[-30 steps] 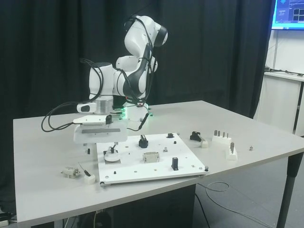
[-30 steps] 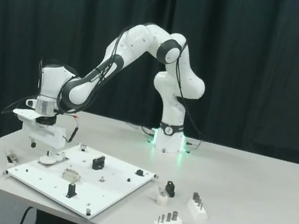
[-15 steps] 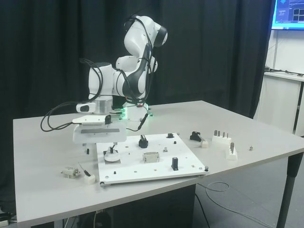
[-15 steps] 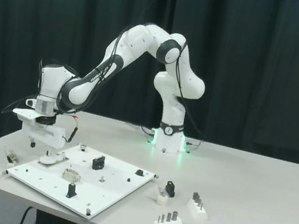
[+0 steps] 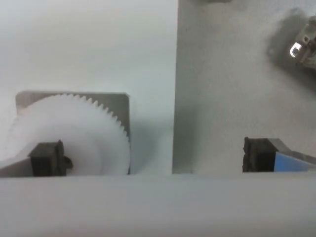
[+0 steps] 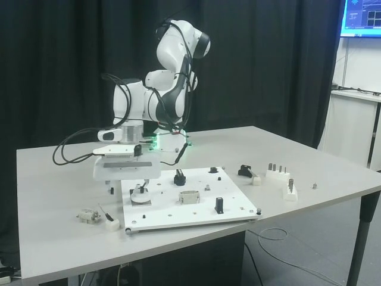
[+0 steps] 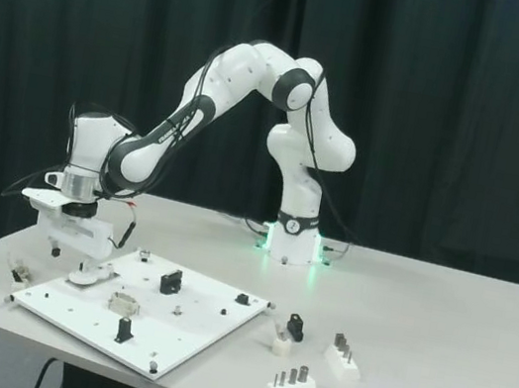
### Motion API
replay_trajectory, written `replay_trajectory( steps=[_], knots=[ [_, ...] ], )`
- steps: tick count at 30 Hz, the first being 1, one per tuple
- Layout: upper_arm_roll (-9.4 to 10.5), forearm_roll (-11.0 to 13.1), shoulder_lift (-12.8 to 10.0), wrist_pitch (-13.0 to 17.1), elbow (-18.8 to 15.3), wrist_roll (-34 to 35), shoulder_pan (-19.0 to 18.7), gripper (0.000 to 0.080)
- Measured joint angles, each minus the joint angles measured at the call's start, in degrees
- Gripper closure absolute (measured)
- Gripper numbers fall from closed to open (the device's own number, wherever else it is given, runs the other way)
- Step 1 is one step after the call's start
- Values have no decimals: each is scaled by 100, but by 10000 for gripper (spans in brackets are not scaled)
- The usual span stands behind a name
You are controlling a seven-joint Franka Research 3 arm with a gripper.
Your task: Insert large gear.
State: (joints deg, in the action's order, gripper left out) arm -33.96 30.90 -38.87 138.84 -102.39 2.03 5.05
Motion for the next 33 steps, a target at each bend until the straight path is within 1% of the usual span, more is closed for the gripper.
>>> replay_trajectory(
  steps=[12, 26, 33],
  knots=[
    [2, 0, 5, -24, 5, -3, -36, 3],
    [10, 21, 86, -341, 5, 2, -150, 3],
    [10, 21, 92, -365, 1, 2, -212, 3]
  ],
)
